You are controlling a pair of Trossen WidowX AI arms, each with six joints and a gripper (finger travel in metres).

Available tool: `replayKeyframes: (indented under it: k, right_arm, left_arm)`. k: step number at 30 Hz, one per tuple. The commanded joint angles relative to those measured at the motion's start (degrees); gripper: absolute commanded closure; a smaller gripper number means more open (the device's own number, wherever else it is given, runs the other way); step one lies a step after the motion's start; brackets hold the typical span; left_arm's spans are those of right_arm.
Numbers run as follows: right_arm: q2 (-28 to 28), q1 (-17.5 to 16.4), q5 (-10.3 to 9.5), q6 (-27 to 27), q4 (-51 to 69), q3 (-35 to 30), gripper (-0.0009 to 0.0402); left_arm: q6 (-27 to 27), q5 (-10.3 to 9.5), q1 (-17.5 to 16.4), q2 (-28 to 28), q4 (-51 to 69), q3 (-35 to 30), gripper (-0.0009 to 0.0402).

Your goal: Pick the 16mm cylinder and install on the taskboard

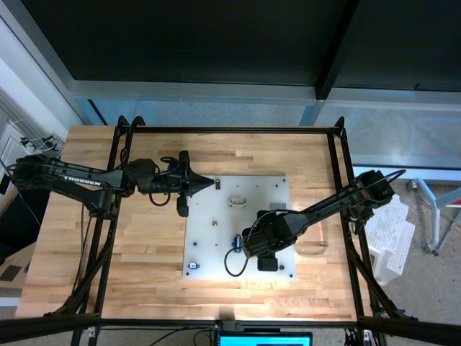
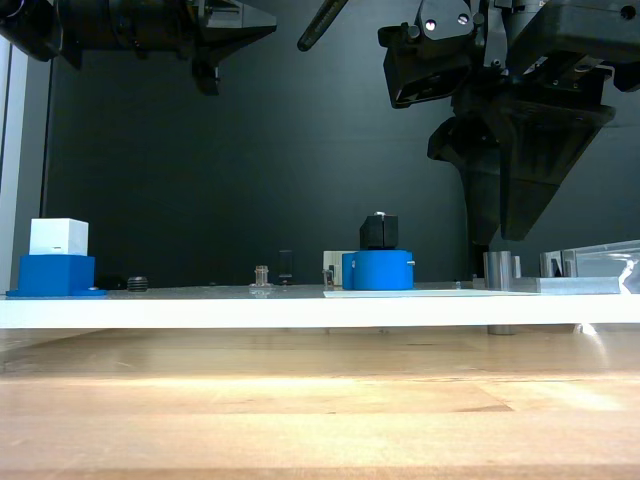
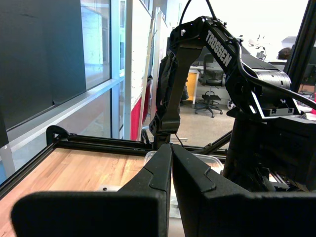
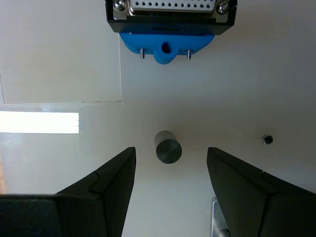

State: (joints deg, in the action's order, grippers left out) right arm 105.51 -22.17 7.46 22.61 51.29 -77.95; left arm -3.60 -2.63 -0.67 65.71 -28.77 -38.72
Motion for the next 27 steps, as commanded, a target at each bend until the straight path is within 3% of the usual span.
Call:
replayKeyframes:
  k: [1, 9, 13, 27]
  right_arm:
    - [0.0, 0.0, 0.00, 0.0, 0.0, 0.0, 0.0193]
    - [-2.4, 0.0, 0.02, -0.9, -0.2, 0.4, 0.0193]
    - [-5.6, 0.9, 0.15, -4.5, -1.5, 0.7, 0.0198]
    - [-15.5, 10.8, 0.46, -15.5, -6.0, 2.3, 0.0266]
  left_arm:
    - [0.0, 0.00, 0.0, 0.0, 0.0, 0.0, 0.0393]
    - [0.0, 0.00, 0.0, 0.0, 0.0, 0.0, 0.0393]
    - [0.0, 0.00, 0.0, 0.0, 0.0, 0.0, 0.0393]
    - [0.0, 0.00, 0.0, 0.0, 0.0, 0.0, 0.0393]
